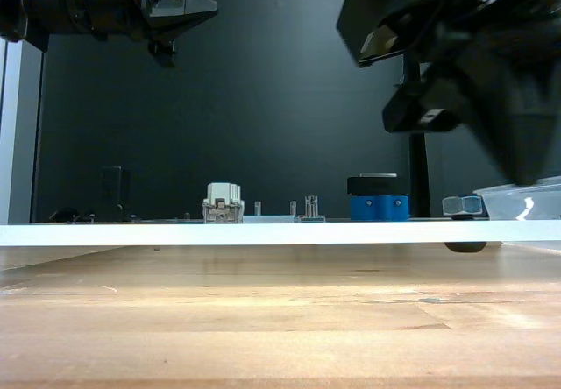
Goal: Pick the M12 fastener and fasten on the M12 threads
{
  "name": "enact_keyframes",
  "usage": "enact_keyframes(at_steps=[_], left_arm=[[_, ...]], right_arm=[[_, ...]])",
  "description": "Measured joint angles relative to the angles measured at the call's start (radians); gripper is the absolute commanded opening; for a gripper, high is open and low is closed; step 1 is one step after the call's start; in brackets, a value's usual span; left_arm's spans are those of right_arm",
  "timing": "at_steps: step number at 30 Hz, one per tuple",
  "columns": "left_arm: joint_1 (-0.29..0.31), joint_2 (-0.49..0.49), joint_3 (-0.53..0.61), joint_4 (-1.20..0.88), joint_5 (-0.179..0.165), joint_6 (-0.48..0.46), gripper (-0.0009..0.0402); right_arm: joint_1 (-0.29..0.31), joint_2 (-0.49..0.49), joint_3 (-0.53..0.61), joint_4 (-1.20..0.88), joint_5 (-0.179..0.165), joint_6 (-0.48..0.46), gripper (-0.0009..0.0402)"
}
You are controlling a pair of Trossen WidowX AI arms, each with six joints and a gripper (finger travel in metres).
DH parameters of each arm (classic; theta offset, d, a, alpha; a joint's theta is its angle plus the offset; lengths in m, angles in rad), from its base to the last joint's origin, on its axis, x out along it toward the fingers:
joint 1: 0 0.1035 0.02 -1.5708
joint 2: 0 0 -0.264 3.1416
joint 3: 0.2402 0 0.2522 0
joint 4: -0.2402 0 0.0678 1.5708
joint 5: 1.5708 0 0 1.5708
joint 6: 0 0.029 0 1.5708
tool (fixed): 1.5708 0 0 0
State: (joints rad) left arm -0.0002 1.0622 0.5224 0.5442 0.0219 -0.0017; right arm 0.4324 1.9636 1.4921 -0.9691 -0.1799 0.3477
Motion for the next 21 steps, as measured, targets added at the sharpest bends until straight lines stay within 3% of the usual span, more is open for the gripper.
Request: enact_keyframes(at_steps=[4, 6, 9, 10, 12, 21], left_arm=[[0.000, 0.000, 0.000, 0.000, 0.000, 0.000, 0.0000], [0.000, 0.000, 0.000, 0.000, 0.000, 0.000, 0.0000], [0.000, 0.000, 0.000, -0.001, 0.000, 0.000, 0.0000], [0.000, 0.000, 0.000, 0.000, 0.000, 0.000, 0.0000], [0.000, 0.000, 0.000, 0.000, 0.000, 0.000, 0.0000], [0.000, 0.000, 0.000, 0.000, 0.000, 0.000, 0.0000]], right_arm=[[0.003, -0.009, 0.000, -0.001, 0.014, 0.020, 0.0000], [0.003, -0.019, 0.002, -0.006, 0.076, 0.040, 0.0000], [-0.001, -0.028, 0.003, -0.022, 0.205, 0.074, 0.0000], [-0.001, -0.028, 0.003, -0.024, 0.236, 0.080, 0.0000], [0.000, -0.027, 0.003, -0.023, 0.263, 0.088, 0.0000], [-0.002, 0.005, 0.003, 0.018, 0.267, 0.082, 0.0000]])
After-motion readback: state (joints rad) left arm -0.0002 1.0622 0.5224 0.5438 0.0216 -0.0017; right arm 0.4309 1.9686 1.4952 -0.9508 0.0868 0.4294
